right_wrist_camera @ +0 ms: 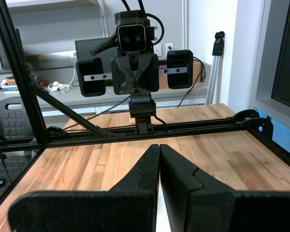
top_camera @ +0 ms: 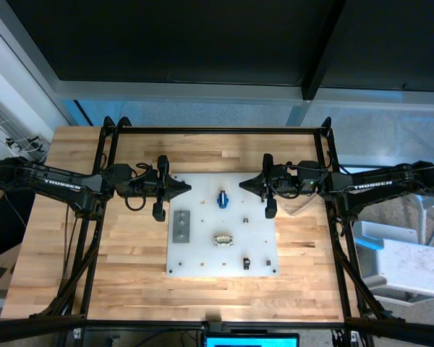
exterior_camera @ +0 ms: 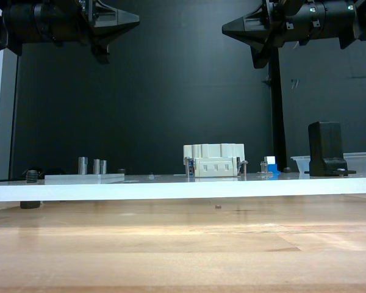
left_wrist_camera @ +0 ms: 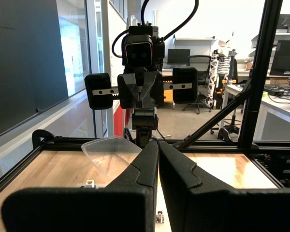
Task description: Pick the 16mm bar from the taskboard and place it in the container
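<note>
High view: left gripper (top_camera: 186, 186) and right gripper (top_camera: 243, 186) hung over the far edge of the taskboard (top_camera: 202, 256); the grey block (top_camera: 181, 225) lay nearer the left, the container (top_camera: 298, 208) under the right arm. Low view: upright pegs (exterior_camera: 97, 166) stood in that block, one probably the 16mm bar (exterior_camera: 83, 165). Wrist views: both claws closed tight

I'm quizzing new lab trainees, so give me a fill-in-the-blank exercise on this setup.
1. The left hand, above the board's far left corner, is ___.
2. The right hand, above the board's far edge, points toward the ___ hand.
3. The knob between them is ___.
4. The container lies under the ___ arm.
Missing: shut; left; blue; right.
</note>
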